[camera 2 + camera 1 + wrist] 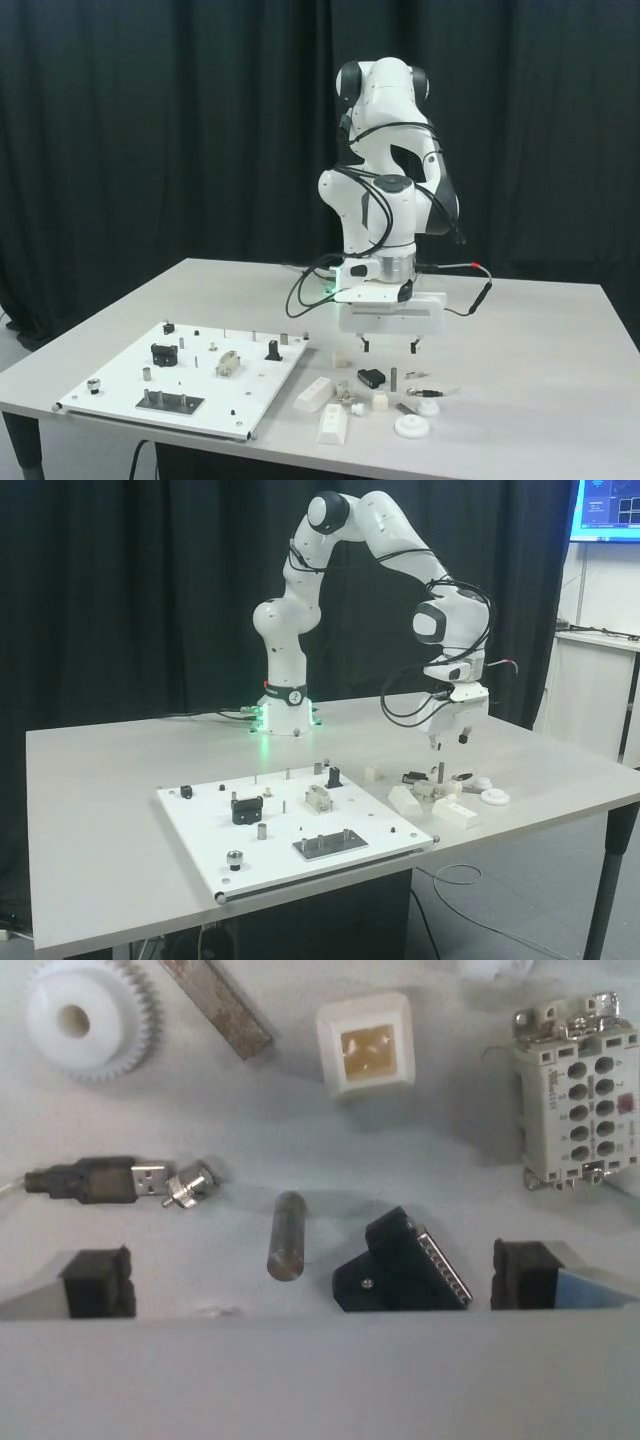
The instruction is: Remove round peg 4.
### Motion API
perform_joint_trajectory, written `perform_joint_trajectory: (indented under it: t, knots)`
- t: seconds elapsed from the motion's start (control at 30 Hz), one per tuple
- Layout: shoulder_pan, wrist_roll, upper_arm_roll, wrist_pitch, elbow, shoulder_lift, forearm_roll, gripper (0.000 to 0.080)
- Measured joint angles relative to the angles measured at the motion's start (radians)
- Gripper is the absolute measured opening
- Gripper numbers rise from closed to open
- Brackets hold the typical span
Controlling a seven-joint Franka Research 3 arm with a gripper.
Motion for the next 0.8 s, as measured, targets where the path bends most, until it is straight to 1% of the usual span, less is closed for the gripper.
perform_joint_trajectory:
  t: [0.07,0.8]
  knots:
    - [0.000,0.003,0.000,0.000,0.000,0.000,-0.002,0.0795]
    - [-0.005,0.018,-0.011,0.015,0.000,0.000,-0.024,0.0800]
